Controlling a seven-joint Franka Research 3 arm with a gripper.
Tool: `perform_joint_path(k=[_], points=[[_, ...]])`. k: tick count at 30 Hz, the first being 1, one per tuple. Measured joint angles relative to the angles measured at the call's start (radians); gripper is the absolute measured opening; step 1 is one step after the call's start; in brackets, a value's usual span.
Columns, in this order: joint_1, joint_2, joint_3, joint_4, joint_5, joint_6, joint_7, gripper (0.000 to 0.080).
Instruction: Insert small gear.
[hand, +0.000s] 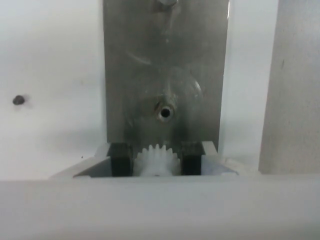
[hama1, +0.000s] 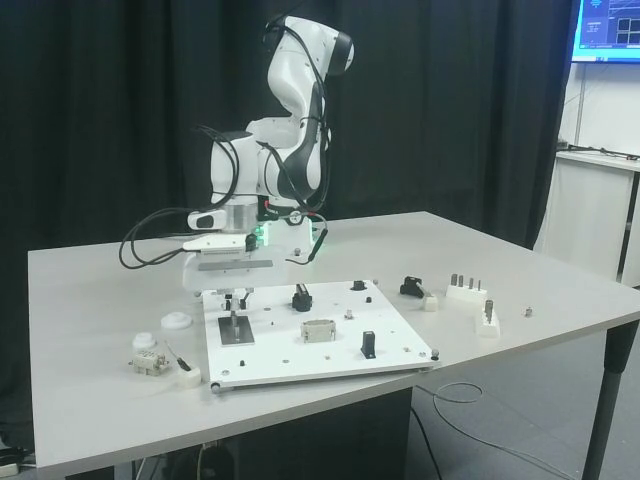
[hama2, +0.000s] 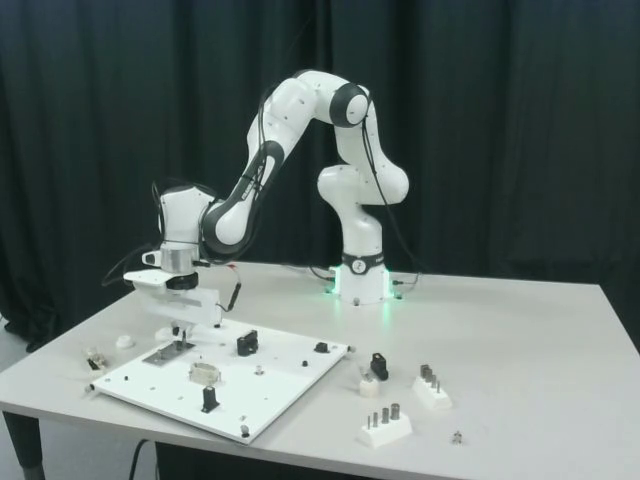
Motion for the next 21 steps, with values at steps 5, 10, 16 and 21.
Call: perform_joint_path(k=[5,10,16,21], points=[[0.000,0.000,0.000,-0.002,0.000,0.001,0.000,0.0199],[-0.002,0.000,0.000,-0.005,0.000,0.002,-0.001,0.0199],[-0.006,0.000,0.000,-0.009,0.002,0.003,-0.011,0.0199],[-0.006,0.000,0.000,-0.013,0.022,0.008,-0.034,0.0199]])
